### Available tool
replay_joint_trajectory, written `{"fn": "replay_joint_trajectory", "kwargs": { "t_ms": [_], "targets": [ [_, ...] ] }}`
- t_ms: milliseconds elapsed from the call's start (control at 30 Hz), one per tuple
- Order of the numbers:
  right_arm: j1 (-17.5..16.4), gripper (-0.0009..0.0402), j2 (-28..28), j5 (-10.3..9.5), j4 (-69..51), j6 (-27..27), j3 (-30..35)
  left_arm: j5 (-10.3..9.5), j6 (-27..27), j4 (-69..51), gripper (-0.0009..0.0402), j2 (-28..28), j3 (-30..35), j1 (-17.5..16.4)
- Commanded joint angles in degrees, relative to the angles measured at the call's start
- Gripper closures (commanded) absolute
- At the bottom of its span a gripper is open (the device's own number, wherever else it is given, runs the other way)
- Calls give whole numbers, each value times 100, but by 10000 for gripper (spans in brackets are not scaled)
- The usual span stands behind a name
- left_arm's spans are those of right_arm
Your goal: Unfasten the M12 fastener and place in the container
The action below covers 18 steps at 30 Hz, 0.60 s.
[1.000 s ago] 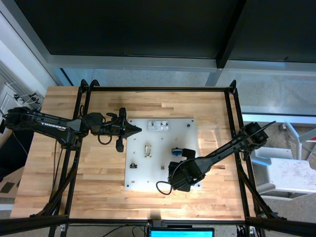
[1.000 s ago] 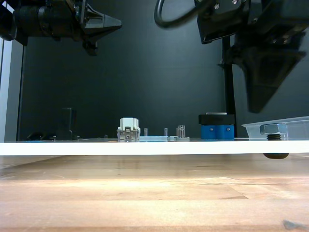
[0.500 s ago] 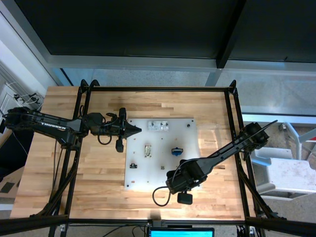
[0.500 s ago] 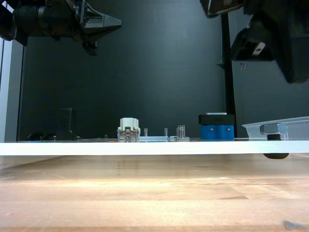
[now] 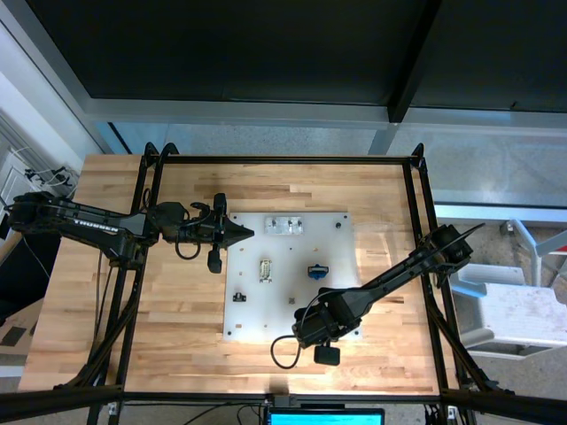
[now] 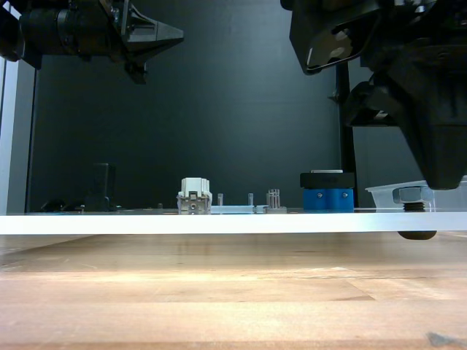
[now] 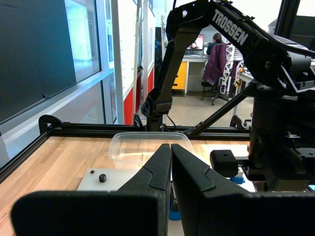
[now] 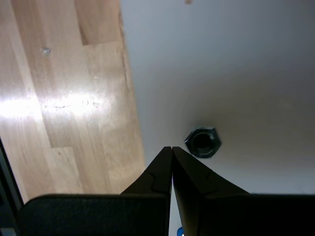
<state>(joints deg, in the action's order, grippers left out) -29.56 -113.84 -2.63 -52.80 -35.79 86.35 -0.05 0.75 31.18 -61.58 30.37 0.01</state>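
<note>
The silver nut (image 6: 410,195) sits on top of its black ribbed stud (image 6: 416,206) at the board's near right; the ribs show below it. Seen from above, the nut (image 8: 202,142) lies just beside the tips of my right gripper (image 8: 171,147), which is shut on nothing. That gripper (image 6: 444,184) hangs tip-down just above and beside the nut, and its arm hides the nut in the high view, where the right gripper (image 5: 312,326) is over the board's near right part. The clear container (image 6: 387,191) (image 7: 150,145) stands behind the stud. My left gripper (image 5: 248,233) (image 7: 171,146) is shut, parked high at the board's far left.
The white board (image 5: 266,310) carries a blue block (image 6: 327,191), a white connector (image 6: 194,197), a small silver post (image 6: 273,198) and a black post (image 7: 102,177). Black frame rails run along the table edges. Bare wood (image 8: 74,123) lies beside the board edge near the nut.
My right gripper swung from over the board's near right out toward the near edge, then back, and now hangs lower beside the nut. The nut and the left arm have not moved.
</note>
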Motion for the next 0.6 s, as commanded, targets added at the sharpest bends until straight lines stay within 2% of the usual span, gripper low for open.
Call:
{"fn": "replay_joint_trajectory", "kwargs": {
  "t_ms": [33, 67, 100, 200, 233, 400, 467, 600],
  "targets": [
    [13, 393, -4, 15, -26, 26, -9, 0, 0, 2, 393, -2, 0, -2],
    [20, 393, -4, 68, -101, 24, -9, 0, 0, 2, 393, -2, 0, -2],
    [22, 393, -4, 229, -243, -2, -4, 0, 0, 0, 393, -2, 0, 0],
    [22, 393, 22, 1178, -831, -568, 39, 0, 0, 2, 393, -2, 0, 0],
    [22, 393, 44, 1335, -942, -715, 46, 0, 0, 2, 393, -2, 0, 0],
    [22, 393, 136, 1351, -1043, -946, 48, 0, 0, 0, 393, -2, 0, -2],
    [20, 393, 162, 1283, -1062, -1104, 61, 0, 0, 2, 393, -2, 0, 0],
    [24, 393, 212, 981, -1086, -1585, 188, 0, 0, 0, 393, -2, 0, -2]
  ]
}}
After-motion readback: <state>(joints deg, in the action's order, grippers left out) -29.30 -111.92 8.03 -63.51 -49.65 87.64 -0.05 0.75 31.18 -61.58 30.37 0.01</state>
